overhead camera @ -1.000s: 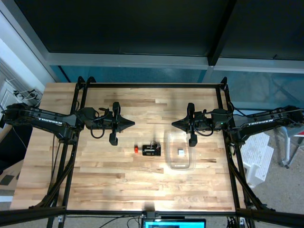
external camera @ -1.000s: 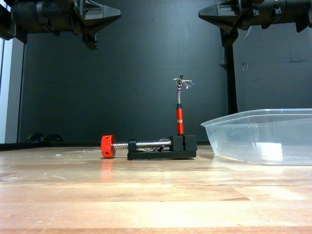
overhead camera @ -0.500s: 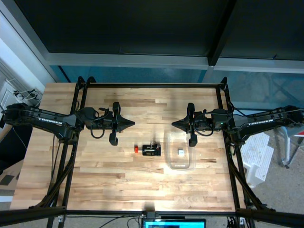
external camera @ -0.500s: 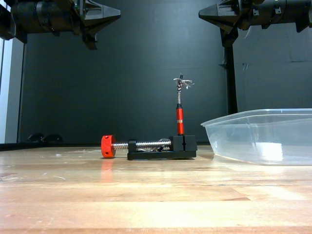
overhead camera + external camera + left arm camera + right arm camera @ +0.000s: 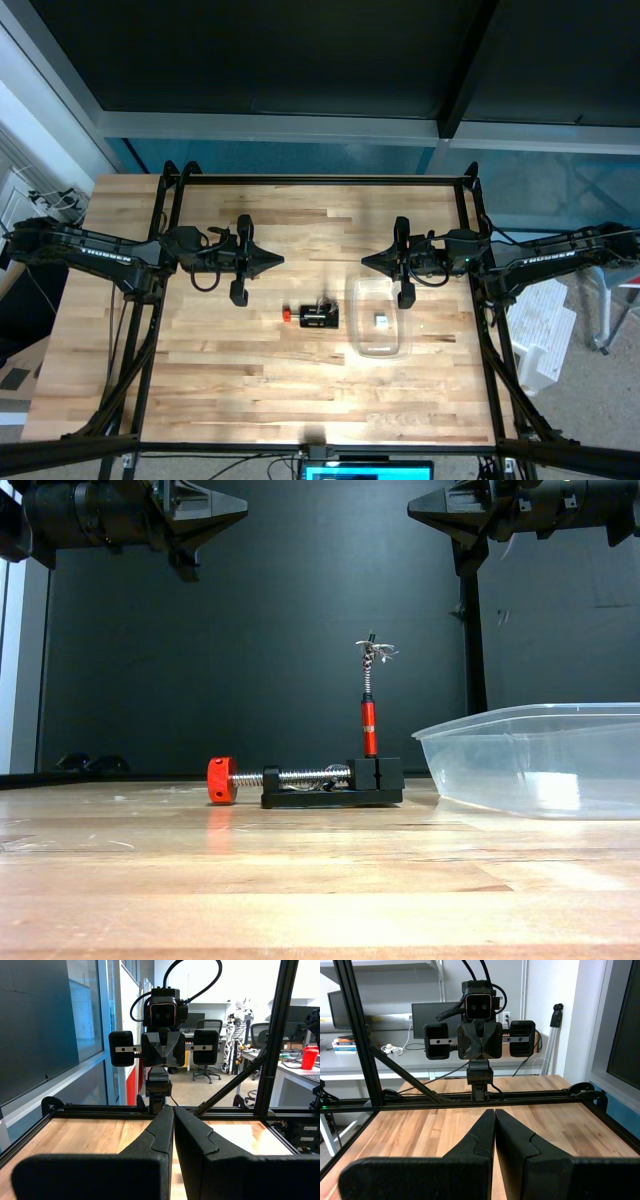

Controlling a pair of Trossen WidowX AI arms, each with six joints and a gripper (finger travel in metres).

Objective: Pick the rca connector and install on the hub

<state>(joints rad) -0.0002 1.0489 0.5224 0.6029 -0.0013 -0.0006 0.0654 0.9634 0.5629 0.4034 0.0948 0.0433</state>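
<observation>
Two arms, both held high above the surface (image 5: pixel 200 380), pincers facing one another across the middle.

- Left pincer (image 5: pixel 278 260): fingers pressed together at the tips, nothing between them. Wrist view confirms (image 5: pixel 173 1108).
- Right pincer (image 5: pixel 366 263): same, tips meeting and holding nothing (image 5: pixel 494 1111).
- Hub (image 5: pixel 321 318): lies flat on the surface below the gap between the pincers, on its near side. The long axis runs left to right across the table. The red stub (image 5: pixel 286 314) points toward the left arm's side. In the low view a threaded rod joins the stub (image 5: pixel 221 779) to the black body (image 5: pixel 335 783).
- Thin red-and-metal post (image 5: pixel 369 725): stands upright from the hub's end nearer the tray.
- Clear tray (image 5: pixel 358 300): just beside the hub on the right, not touching.
- Small pale piece (image 5: pixel 381 320): inside the tray, too small to identify.
</observation>
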